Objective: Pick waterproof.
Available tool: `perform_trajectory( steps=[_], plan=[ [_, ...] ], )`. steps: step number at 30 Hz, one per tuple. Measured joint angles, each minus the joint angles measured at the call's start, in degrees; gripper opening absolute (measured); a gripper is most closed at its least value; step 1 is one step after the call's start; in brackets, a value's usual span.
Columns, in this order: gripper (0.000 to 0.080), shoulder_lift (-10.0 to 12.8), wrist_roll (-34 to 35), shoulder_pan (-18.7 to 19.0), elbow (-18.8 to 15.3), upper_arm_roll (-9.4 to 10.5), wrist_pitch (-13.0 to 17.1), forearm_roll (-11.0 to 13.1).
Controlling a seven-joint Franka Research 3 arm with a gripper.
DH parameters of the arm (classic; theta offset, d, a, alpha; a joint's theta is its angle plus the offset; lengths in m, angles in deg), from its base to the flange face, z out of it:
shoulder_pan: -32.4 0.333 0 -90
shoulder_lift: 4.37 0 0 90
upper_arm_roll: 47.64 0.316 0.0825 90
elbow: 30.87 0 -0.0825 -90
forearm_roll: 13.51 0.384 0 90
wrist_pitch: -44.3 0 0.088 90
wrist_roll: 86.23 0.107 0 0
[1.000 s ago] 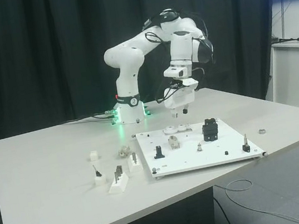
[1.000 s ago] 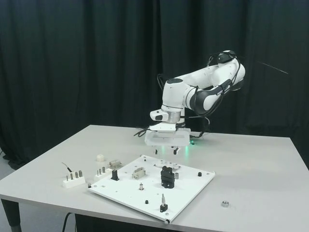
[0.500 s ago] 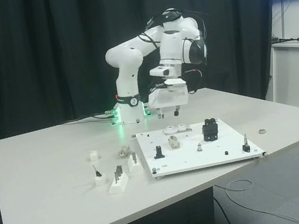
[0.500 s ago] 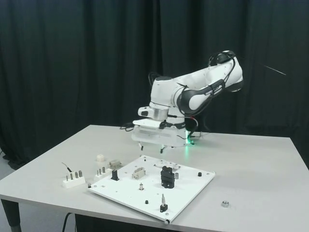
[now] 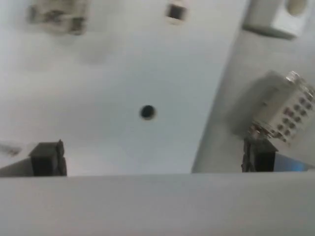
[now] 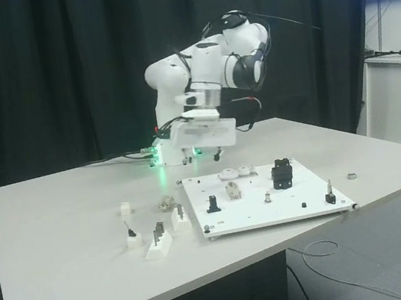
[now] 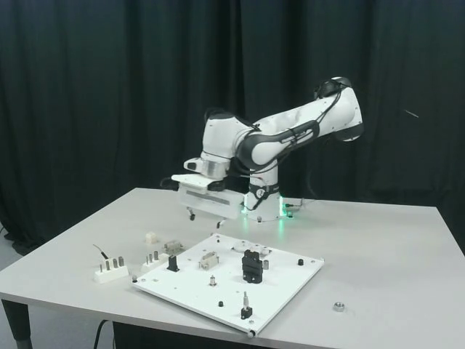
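Note:
A small grey multi-pin connector (image 6: 167, 202) (image 7: 173, 248) lies on the grey table just off the white board's (image 6: 270, 211) left edge. The wrist view shows this connector (image 5: 283, 110) on the table beside the board's (image 5: 123, 73) edge, close to one black fingertip (image 5: 258, 156). My gripper (image 6: 199, 154) (image 7: 205, 218) (image 5: 152, 157) hangs open in the air above the board's back left corner, higher than the connector and behind it. Nothing is between its fingers.
On the board stand a black block (image 6: 282, 174) (image 7: 252, 266), a small black bracket (image 6: 213, 204) and several pegs. Left of the board are a white cube (image 6: 126, 207) and white holders (image 6: 159, 243) (image 7: 110, 273). A nut (image 6: 352, 173) lies right of the board.
The arm has swung left, from over the board's back edge towards its back left corner, carrying the open gripper with it. Nothing on the table has moved.

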Motion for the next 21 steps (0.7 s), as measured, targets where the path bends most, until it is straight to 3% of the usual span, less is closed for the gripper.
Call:
perform_trajectory(
  steps=[15,21],
  plan=[
    [0.0800,0.26,6.01,-10.60,-0.50,0.06,-1.62,5.89],
    [0.0800,1.05,7.55,-14.66,-0.43,0.06,-4.54,9.03]
  ],
)
